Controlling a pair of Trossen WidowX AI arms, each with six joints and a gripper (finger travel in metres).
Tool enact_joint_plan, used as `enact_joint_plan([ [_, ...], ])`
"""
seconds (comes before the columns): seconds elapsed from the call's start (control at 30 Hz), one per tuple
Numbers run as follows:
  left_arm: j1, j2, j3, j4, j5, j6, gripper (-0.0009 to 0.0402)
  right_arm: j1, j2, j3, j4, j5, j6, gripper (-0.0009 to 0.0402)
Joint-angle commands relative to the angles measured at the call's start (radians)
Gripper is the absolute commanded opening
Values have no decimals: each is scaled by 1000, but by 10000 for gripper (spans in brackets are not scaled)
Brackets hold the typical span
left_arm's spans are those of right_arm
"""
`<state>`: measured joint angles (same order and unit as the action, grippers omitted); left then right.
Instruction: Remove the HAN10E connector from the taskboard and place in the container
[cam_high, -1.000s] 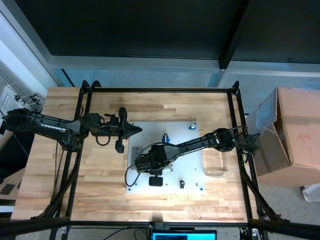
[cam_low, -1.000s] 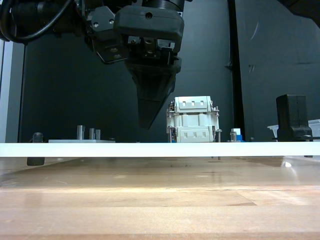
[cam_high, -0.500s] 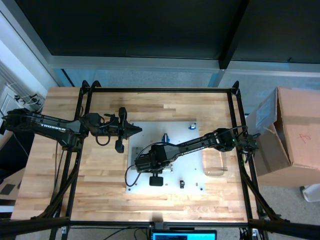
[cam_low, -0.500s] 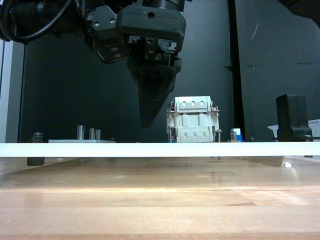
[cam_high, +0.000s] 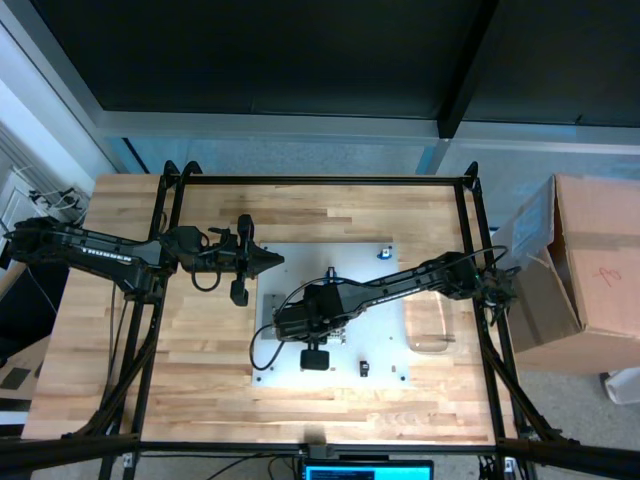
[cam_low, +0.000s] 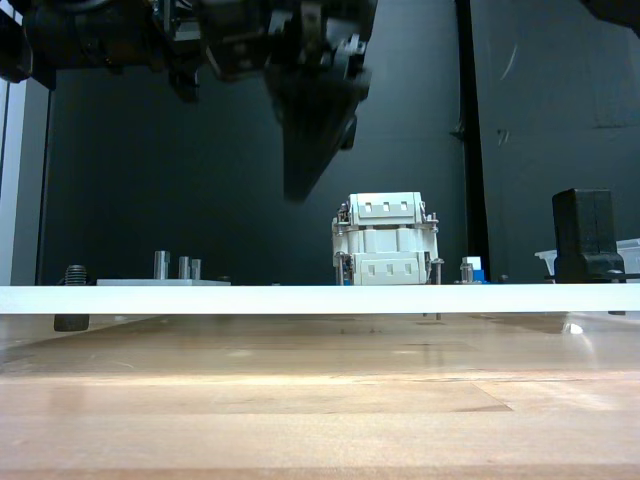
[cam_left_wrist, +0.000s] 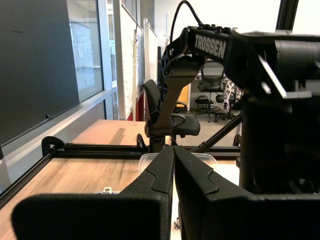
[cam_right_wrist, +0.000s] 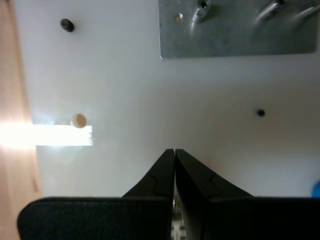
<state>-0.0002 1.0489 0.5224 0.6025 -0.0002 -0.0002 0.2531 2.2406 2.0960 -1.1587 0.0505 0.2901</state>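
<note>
The pale grey HAN10E connector (cam_low: 385, 240) stands upright in its seat on the white taskboard (cam_low: 200, 298), with nothing holding it. My right gripper (cam_low: 298, 190) hangs shut above the board, to the connector's left and apart from it; its tip is level with the connector's top. In the right wrist view its fingers (cam_right_wrist: 165, 170) are pressed together over bare white board. In the high view the right arm (cam_high: 400, 283) hides most of the connector. My left gripper (cam_high: 275, 259) hovers shut off the board's far left corner, holding nothing. The clear container (cam_high: 432, 325) lies right of the board.
A metal plate (cam_right_wrist: 235, 30) with short posts (cam_low: 175, 266) is fixed on the board's left part. A black block (cam_low: 585, 238) stands at the board's right, and a small blue part (cam_high: 384, 253) sits at its far edge. A cardboard box (cam_high: 585, 270) stands beyond the table's right edge.
My right gripper has risen clear of the board, from beside the connector's base to about its top level. The connector and the left arm have not moved.
</note>
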Motion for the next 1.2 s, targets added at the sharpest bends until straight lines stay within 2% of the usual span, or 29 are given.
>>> enact_joint_plan([
  [0.03,0,0,0,0,0,0,0,5,-37,0,-36,1,13,2],
  [0.4,0,0,0,0,0,0,0,16,-143,-4,-159,2,6,2],
  [0.63,0,0,0,0,0,0,0,17,-209,-81,-159,10,-11,2],
  [1.07,0,0,0,0,0,0,0,18,-220,-108,-142,9,-8,2],
  [1.2,0,0,0,0,0,0,0,19,-220,-108,-143,8,-11,29],
])
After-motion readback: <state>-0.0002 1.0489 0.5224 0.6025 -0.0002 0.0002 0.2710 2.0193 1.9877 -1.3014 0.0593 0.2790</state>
